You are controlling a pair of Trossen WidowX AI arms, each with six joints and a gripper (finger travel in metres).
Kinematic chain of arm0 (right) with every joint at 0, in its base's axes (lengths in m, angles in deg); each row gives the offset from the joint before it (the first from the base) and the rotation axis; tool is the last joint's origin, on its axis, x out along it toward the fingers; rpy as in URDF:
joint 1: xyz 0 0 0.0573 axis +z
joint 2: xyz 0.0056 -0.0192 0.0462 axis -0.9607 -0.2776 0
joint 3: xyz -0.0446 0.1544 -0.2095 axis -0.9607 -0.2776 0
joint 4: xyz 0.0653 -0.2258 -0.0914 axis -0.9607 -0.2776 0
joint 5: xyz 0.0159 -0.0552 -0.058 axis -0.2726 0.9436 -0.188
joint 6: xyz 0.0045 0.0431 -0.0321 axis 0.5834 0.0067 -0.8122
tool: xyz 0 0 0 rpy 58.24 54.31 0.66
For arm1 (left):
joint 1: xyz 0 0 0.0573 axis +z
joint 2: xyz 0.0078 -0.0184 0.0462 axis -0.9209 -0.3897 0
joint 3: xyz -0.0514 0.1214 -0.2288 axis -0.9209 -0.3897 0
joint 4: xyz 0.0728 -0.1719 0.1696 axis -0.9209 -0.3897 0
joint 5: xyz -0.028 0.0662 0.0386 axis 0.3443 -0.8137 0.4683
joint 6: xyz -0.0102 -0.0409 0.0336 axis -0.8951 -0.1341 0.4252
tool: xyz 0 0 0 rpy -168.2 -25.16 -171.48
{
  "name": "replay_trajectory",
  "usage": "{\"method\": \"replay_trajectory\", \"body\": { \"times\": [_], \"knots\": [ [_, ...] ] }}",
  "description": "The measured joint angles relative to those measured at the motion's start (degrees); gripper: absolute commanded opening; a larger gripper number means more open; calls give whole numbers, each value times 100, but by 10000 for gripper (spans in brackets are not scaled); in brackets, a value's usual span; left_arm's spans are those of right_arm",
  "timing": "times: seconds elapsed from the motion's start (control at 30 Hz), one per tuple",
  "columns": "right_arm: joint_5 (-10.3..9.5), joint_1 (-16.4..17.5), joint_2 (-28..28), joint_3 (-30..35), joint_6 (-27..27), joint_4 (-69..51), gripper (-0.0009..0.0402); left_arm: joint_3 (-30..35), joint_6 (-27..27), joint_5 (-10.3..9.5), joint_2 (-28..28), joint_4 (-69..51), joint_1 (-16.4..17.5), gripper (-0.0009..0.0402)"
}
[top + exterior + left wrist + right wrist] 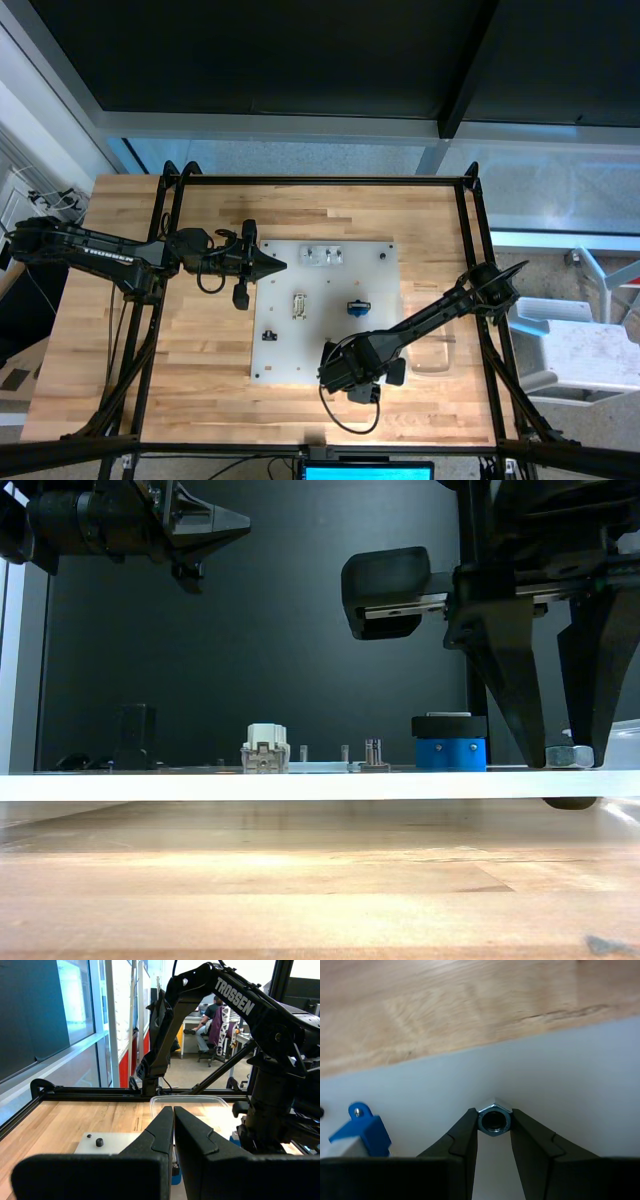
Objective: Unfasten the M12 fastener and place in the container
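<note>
- right gripper (569,757) is down at the near right edge of the white board (300,365), fingers pointing straight down, tips almost at the board surface
- its fingers are pinched in on the small silver nut (494,1121), one black tip on each side of the hex, so only a nut-wide gap between them
- the nut sits really low, just above the board. The hole looks dark from the wrist cam, and honestly I can't tell if it's on its stud or not
- bit further back there's a blue block (450,752) with a black cap, mid-board
- the clear container (442,360) sits on the wooden table (200,340) just off the board's right edge, partly under the right arm, apart from the nut
- a beige connector thing (265,750) sits mid-board, to the left of the blue block
- left gripper (173,1108) hangs high over the board's far left side, pointing right, fingers pressed together with nothing in them
</note>
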Motion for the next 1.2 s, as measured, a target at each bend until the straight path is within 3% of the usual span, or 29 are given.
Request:
{"method": "replay_trajectory", "body": {
  "times": [0.4,0.77,0.97,1.07,1.2],
  "knots": [
    [0,0,7,-2,-116,-26,25,2,0,-2,0,-2,0,0],
    [-11,4,33,-7,-52,-4,178,2,0,-2,0,-2,0,0],
    [-7,24,144,-7,22,-61,233,2,2,0,0,-2,0,0],
    [-9,31,260,-7,719,-133,241,2,0,0,0,-2,0,0],
    [-7,39,433,-9,3008,-120,231,0,2,0,0,-2,0,0]
  ]
}}
